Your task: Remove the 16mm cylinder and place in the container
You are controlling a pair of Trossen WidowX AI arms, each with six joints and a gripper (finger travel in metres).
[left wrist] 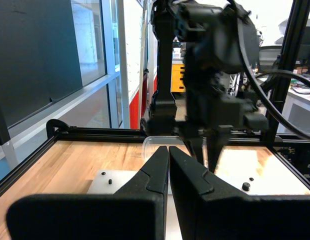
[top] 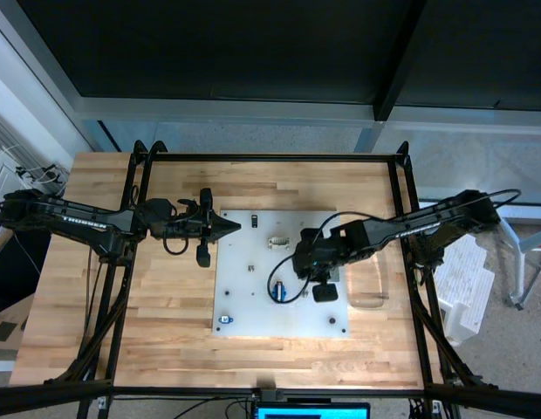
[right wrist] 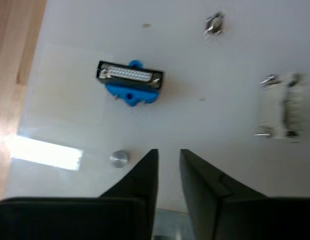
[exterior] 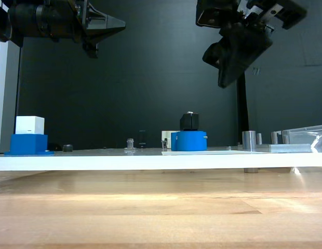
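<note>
The 16mm cylinder (exterior: 249,140) is a short silvery peg standing upright on the white board (exterior: 98,161), right of the blue connector (exterior: 189,140). From above, its round top (right wrist: 119,158) shows just beside one finger of my right gripper (right wrist: 168,151). That gripper (top: 298,266) hangs high over the board (top: 253,297), pointing down, open by a narrow gap with nothing in it. The clear container (top: 366,284) sits off the board's right edge, seen low as a see-through wall (exterior: 309,136). My left gripper (top: 236,225) is shut and hovers high over the board's left edge.
A grey metal block (exterior: 285,148) with thinner pegs (exterior: 275,137) lies right of the cylinder. On the board are a white connector (right wrist: 280,112), a small screw (right wrist: 214,22) and, at the near left, a blue base with a white cube (exterior: 29,136).
</note>
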